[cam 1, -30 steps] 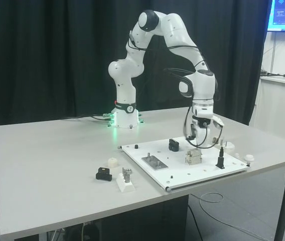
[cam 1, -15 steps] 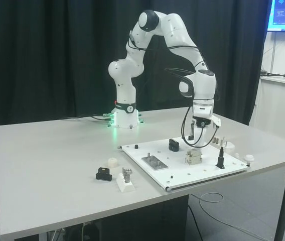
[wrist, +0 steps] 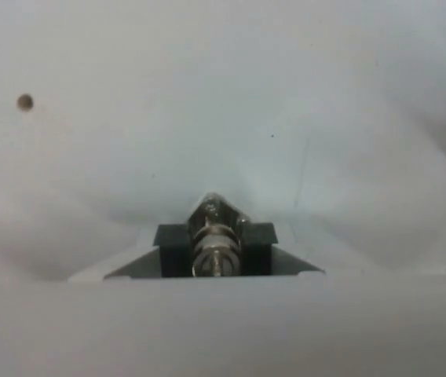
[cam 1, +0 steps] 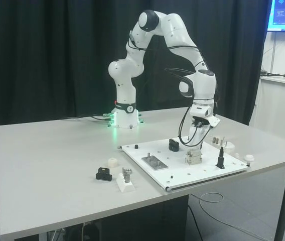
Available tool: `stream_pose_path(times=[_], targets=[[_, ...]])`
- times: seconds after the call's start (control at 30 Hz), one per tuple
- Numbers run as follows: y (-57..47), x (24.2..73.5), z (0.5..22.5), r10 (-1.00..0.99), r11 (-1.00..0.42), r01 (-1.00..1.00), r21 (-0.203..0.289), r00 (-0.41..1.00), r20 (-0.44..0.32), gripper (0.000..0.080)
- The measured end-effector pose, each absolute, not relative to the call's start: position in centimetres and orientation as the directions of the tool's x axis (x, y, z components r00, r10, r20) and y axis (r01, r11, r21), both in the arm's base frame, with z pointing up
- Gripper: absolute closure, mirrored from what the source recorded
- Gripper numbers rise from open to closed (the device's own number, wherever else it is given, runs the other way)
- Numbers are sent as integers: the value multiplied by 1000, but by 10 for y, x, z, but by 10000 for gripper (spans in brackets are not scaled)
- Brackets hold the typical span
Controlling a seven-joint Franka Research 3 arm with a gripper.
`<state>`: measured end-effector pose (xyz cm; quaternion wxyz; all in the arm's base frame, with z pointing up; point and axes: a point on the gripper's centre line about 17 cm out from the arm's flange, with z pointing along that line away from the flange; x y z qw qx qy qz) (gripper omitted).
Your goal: Insert BNC.
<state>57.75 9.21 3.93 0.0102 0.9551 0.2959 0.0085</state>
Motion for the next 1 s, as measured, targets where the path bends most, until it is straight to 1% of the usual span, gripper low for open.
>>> stream_pose_path(times=[0.57,1.0], targets=[[92,578,39,308,-951,307,26,951,20,680],[92,578,39,105,-993,104,59,994,31,680]])
